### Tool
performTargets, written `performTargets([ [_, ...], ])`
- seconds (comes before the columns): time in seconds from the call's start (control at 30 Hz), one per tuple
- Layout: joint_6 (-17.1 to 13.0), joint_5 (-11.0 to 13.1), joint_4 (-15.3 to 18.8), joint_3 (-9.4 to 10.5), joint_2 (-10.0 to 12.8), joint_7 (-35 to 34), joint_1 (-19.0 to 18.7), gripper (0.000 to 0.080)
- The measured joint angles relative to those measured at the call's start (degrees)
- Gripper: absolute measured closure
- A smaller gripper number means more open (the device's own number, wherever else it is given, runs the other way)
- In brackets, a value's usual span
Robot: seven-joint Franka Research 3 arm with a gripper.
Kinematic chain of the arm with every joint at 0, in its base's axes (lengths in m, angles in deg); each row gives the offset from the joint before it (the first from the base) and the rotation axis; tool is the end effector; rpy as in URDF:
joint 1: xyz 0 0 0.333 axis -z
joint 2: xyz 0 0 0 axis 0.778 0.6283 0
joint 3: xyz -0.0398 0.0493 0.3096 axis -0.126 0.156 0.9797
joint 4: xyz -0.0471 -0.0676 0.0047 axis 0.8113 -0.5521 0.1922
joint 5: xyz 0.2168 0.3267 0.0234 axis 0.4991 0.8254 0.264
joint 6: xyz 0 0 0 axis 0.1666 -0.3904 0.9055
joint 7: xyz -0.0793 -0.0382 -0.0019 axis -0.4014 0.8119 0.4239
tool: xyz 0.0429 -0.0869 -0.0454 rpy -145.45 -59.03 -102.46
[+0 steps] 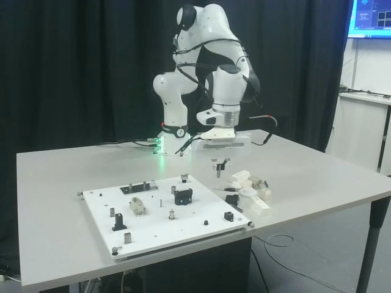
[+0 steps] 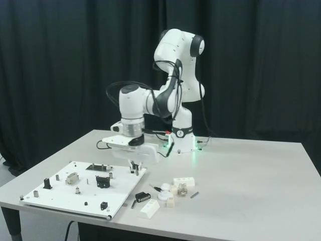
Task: Place round peg 3.
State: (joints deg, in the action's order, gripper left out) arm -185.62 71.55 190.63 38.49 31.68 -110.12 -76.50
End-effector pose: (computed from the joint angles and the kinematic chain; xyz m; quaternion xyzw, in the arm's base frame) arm 0.5673 -0.0846 0.2776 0.8862 -0.4616 -0.0306 0.0244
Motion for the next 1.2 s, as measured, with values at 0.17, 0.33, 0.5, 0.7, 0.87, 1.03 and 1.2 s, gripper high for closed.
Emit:
performTargets([
  [0.17, -2.2, -2.6, 1.3, 1.3, -0.4, -3.3, -0.9, 0.0699],
  [0.33, -3.5, -4.6, 2.1, 2.75, -0.6, -6.2, -1.0, 0.0699],
  [0.5, -3.8, -5.6, 2.4, 3.81, -0.6, -8.2, -1.0, 0.0699],
  [0.7, -4.6, -6.1, 3.3, 4.82, -0.7, -9.6, -1.0, 0.0699],
  [0.87, -4.7, -6.8, 3.8, 5.46, -0.9, -10.6, -1.0, 0.0699],
  [1.03, -4.9, -7.5, 4.3, 6.01, -1.2, -11.7, -1.0, 0.0699],
  [1.2, -5.4, -8.3, 4.7, 6.43, -1.5, -12.3, -1.0, 0.0139],
])
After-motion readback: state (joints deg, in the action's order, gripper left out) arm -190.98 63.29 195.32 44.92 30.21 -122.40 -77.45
